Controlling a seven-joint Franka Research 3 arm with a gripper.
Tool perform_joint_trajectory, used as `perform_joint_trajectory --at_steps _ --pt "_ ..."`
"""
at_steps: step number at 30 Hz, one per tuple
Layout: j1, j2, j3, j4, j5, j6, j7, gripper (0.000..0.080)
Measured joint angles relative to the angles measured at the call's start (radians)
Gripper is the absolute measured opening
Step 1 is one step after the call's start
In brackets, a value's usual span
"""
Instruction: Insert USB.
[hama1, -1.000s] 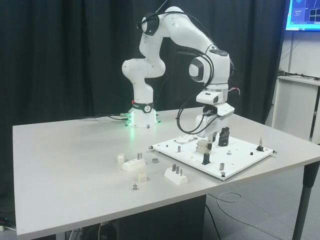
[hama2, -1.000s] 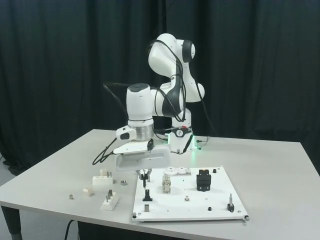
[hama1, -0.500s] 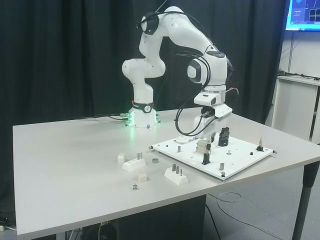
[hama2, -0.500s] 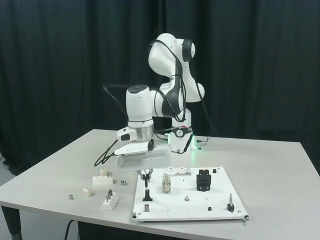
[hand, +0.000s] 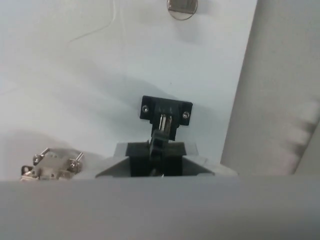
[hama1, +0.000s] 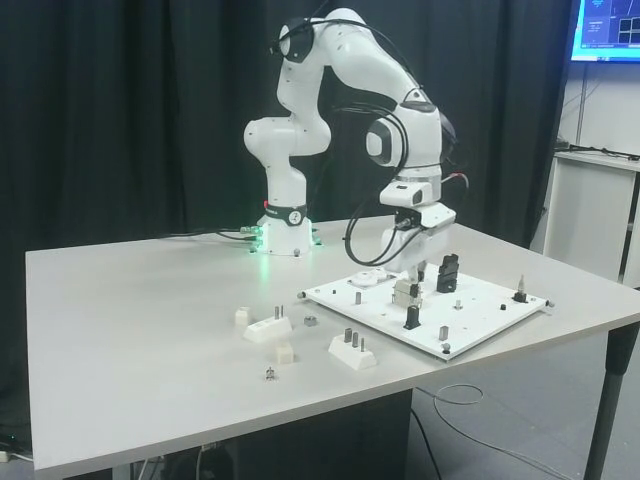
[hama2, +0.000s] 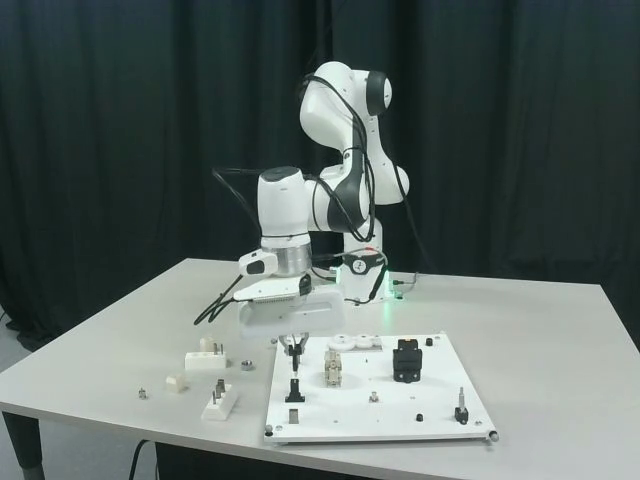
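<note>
My gripper (hand: 157, 151) is shut on a thin black USB plug (hand: 160, 134), whose metal tip points down at the black USB socket (hand: 166, 110) on the white board (hand: 75, 75). The tip hangs just above the socket's slot, and I cannot tell if they touch. From the first room view the gripper (hama1: 411, 262) hovers over the upright black socket (hama1: 410, 319) near the board's (hama1: 485, 312) front edge. The second room view shows the gripper (hama2: 293, 346) straight above the socket (hama2: 295, 393) at the board's (hama2: 400, 418) left side.
A metal connector block (hama2: 332, 369) and a black block (hama2: 406, 360) stand on the board beside the socket. Small white blocks with pins (hama2: 205, 358) (hama2: 220, 401) lie on the grey table (hama2: 520, 330) left of the board. A round peg (hand: 182, 7) sits beyond the socket.
The arm has straightened upward and the gripper has risen a little above the board, still holding the plug over the socket.
</note>
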Motion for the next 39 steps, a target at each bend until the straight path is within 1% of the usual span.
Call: perform_joint_trajectory --at_steps 4,8,12,15,21,39 --pt "0.000 -0.013 0.000 -0.033 0.001 0.053 -0.003 0.0051" --pt "0.000 -0.018 0.000 -0.056 0.001 0.100 -0.005 0.0051" --pt "0.000 -0.018 0.000 -0.072 0.001 0.134 -0.010 0.0051" --pt "0.000 -0.018 0.000 -0.079 0.001 0.149 -0.021 0.0051" --pt "0.000 -0.019 0.000 -0.088 0.001 0.165 -0.045 0.0051" --pt "0.001 -0.034 0.009 -0.100 0.001 0.165 -0.056 0.0051"
